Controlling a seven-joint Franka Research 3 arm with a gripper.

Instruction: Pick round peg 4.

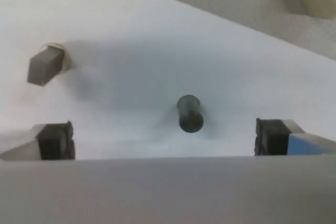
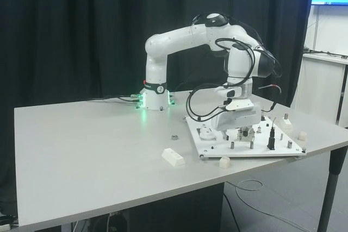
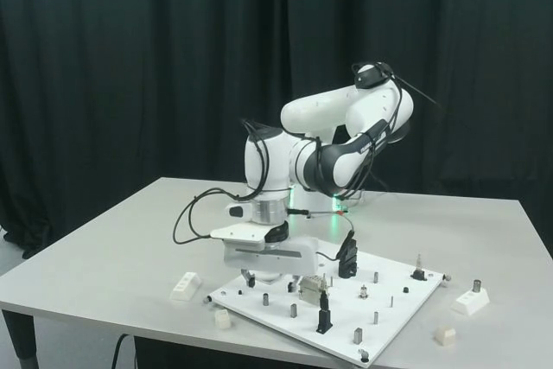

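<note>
**Pincer poised over the peg**

Black curtains hang behind a grey worktop (image 2: 81,145) on which the white arm (image 2: 179,39) is bolted. A flat white board (image 3: 393,313) lies near the worktop's front edge, studded with small upright pegs and fixtures; a few small white blocks (image 2: 173,157) sit loose on the worktop beside it.

In the wrist view the pincer (image 1: 164,140) is released, its two black pads (image 1: 55,141) spread wide. The peg (image 1: 189,113), a short dark cylinder with a smooth, dull surface, stands upright on the board between them, touching neither and nearer one pad than the other. A grey, faceted stub (image 1: 44,65) stands in its own hole, well apart.

The likely trouble is that offset: closing now, one pad would probably meet the peg first and push or tilt it rather than clamp it squarely. A round, smooth shaft also offers only a thin line of contact to flat pads, so it may roll or slip if gripped too near its top. Neighbouring pegs appear far enough off not to snag.
</note>
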